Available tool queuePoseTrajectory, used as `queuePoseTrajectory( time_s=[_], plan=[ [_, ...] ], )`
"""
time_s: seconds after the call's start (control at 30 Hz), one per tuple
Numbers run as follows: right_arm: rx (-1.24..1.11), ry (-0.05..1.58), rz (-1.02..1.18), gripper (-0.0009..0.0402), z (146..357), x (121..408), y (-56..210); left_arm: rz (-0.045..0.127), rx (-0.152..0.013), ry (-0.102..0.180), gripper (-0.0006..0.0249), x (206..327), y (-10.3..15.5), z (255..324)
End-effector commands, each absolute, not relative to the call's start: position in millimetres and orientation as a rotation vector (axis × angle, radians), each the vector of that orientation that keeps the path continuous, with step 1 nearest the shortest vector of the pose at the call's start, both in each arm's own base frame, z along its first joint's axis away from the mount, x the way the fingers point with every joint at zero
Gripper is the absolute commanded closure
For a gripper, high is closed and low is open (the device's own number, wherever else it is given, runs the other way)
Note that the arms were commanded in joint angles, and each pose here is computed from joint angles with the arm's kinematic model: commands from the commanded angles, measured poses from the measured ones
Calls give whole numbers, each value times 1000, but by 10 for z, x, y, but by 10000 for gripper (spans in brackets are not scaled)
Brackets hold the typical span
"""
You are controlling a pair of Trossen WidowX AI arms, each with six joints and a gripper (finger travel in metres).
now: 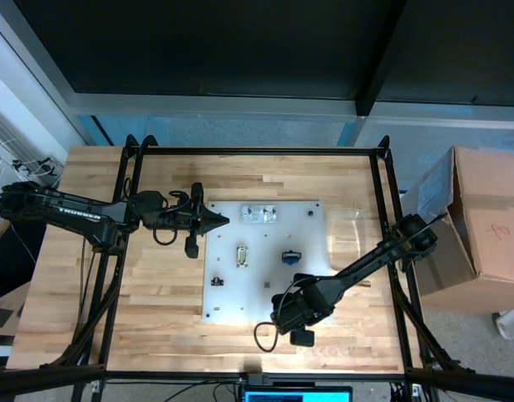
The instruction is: Unfasten the M12 nut and place it in the container
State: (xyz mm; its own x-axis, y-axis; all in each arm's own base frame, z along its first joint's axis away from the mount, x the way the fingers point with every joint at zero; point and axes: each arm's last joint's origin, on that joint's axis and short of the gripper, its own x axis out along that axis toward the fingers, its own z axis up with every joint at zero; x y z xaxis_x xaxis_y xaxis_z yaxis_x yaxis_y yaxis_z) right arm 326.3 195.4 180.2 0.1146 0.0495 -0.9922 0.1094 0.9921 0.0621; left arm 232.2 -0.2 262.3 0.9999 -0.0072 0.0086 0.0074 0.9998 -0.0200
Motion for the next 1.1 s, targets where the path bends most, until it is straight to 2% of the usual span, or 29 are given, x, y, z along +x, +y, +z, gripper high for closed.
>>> queuePoseTrajectory(
  time_s=[0.03, 0.3, 0.43, 0.5, 0.67, 0.97, 1.1],
  plan=[
    [123, 1448, -60, 393, 1811, 3259, 1947, -7, -20, -9, 243, 2322, -2, 2623],
    [109, 1446, -56, 394, 1818, 3256, 1943, -7, -20, -9, 243, 2322, -2, 2623],
    [-59, 1353, -272, 393, 1929, 3200, 1838, -8, -20, -9, 243, 2322, -3, 2623],
    [-98, 1343, -306, 393, 1997, 3163, 1827, -7, -20, -9, 243, 2322, -2, 2623],
    [-54, 1365, -256, 393, 2082, 3147, 1845, -8, -20, -9, 243, 2322, -3, 2623],
    [175, 1455, -5, 393, 2279, 3210, 1997, -7, -20, -10, 243, 2322, -2, 2624],
    [182, 1446, 4, 393, 2230, 3236, 2015, -8, -20, -7, 243, 2322, -3, 2622]
  ],
)
